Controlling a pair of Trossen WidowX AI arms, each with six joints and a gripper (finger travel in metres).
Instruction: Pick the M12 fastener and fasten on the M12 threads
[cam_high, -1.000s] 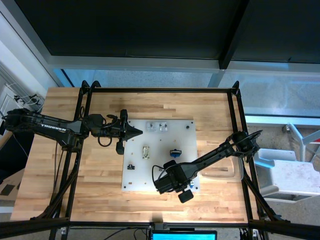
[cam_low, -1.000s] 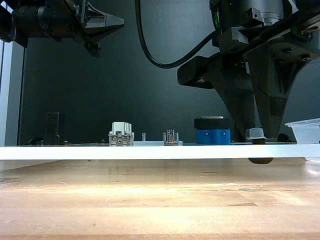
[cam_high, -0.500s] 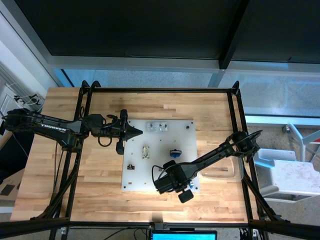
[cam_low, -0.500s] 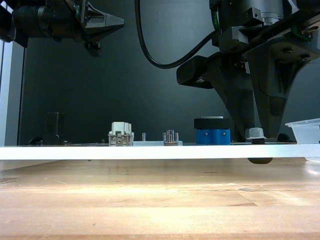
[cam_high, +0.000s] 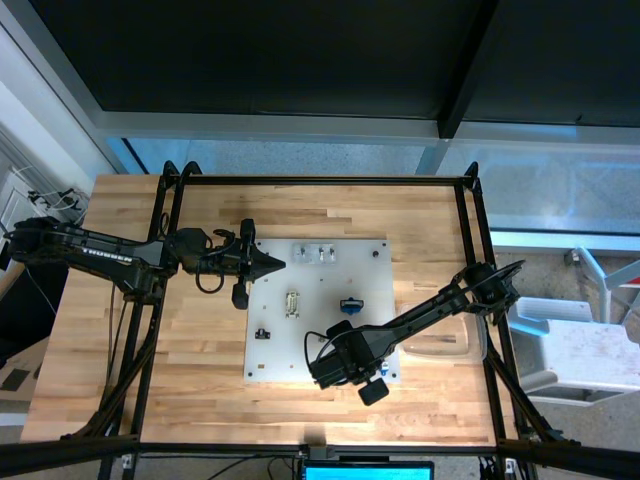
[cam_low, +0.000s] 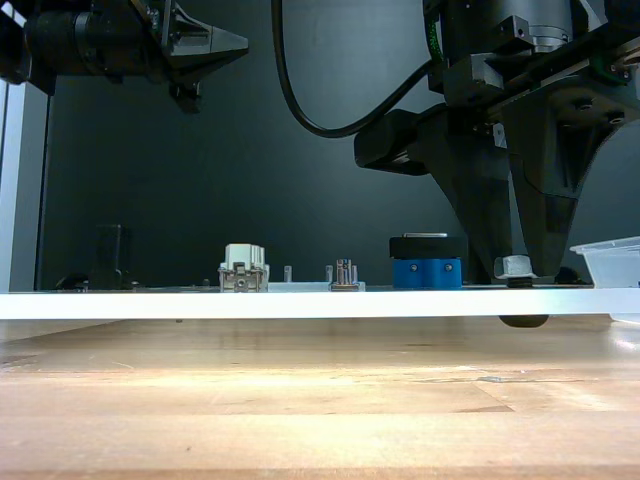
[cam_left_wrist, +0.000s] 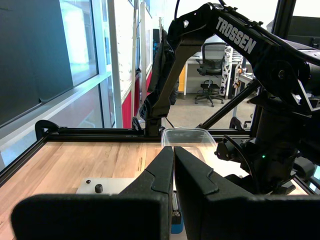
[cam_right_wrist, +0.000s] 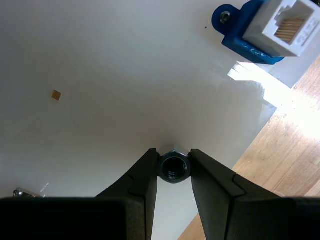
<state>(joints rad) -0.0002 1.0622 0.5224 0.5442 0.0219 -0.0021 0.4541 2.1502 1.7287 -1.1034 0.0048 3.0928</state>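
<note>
Right gripper (cam_right_wrist: 173, 154) clamps nut (cam_right_wrist: 173, 170) beside clear tray (cam_high: 450, 352) (left gripper (cam_high: 276, 264) aloft).

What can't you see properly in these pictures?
High view: the right gripper, over the board's near right edge, hides nut and stud.
Right wrist view: the nut between its fingers covers the stud.
Low view: fingers hide how far down the nut sits.
Left wrist view: the left gripper, parked over the board's far left, hides most of it.
</note>
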